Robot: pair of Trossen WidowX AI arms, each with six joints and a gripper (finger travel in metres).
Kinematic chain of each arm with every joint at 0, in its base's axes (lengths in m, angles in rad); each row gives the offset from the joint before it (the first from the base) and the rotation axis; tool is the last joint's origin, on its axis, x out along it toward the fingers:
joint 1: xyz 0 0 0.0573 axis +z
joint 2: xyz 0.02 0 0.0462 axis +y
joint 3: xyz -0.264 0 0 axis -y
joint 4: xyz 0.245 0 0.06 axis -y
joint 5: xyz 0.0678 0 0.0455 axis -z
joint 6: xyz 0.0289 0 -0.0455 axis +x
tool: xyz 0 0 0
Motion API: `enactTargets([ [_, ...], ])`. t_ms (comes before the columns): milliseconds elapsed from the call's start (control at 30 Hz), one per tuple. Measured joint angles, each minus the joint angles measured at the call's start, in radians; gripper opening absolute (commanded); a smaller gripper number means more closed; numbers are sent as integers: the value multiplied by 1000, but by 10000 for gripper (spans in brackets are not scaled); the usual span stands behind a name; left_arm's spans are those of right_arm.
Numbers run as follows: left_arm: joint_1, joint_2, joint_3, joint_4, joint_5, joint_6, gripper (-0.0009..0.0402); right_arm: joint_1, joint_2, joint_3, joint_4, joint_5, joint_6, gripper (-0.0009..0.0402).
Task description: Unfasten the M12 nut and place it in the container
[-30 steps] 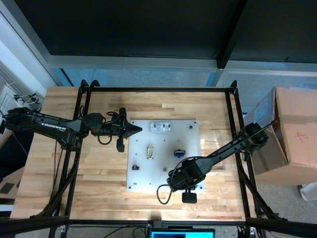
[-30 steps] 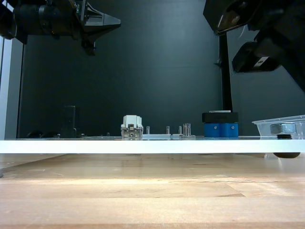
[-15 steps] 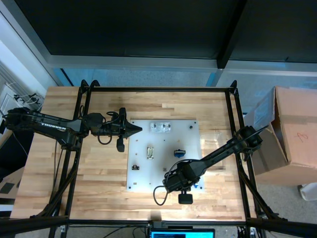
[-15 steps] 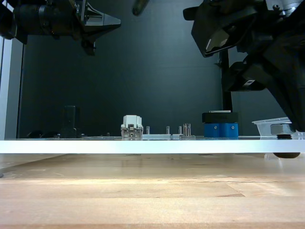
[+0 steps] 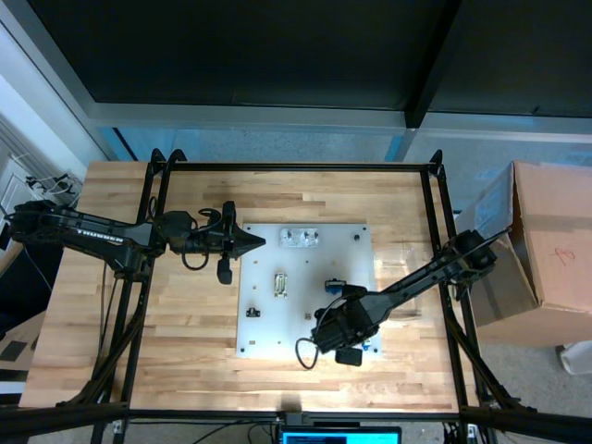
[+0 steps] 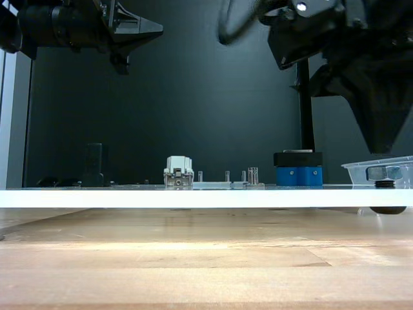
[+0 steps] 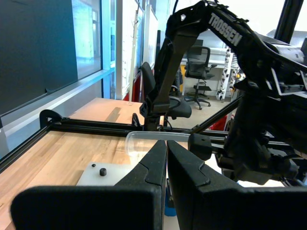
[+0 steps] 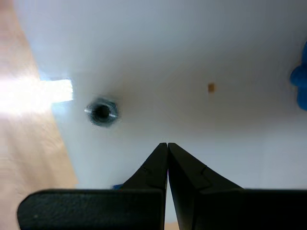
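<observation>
The low view shows the silver nut (image 6: 385, 173) sitting on its black stud (image 6: 386, 184) on the white board (image 6: 193, 197). Only the right wrist view shows its dark hole. The right gripper (image 8: 167, 146) hangs over the board near the nut, pressed together and empty. The left gripper (image 7: 166, 146), also pressed together, hangs over the board's left edge.

The silver nut (image 8: 101, 112) sits flat on the white board (image 8: 192, 48), its centre dark, near the board's edge with the wooden table (image 8: 29, 158). Beside the nut but apart from it, the right gripper (image 8: 167, 145) hangs with its fingers pressed together on nothing. A blue part (image 8: 300, 86) lies well away from the nut.
</observation>
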Motion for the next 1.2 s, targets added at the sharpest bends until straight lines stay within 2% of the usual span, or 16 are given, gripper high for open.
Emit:
enactTargets([
  [133,0,0,0,-3,0,0,0,2,-11,0,107,-144,-26,0],
  [200,0,0,0,-1,0,0,0,3,-13,0,143,-180,-27,0],
  [667,0,0,0,-3,0,0,0,6,45,-29,204,-173,-35,0],
  [967,0,0,0,-3,0,0,0,6,46,-43,175,-143,-34,0],
  [1200,0,0,0,-4,0,0,0,6,46,-43,174,-142,-34,0],
])
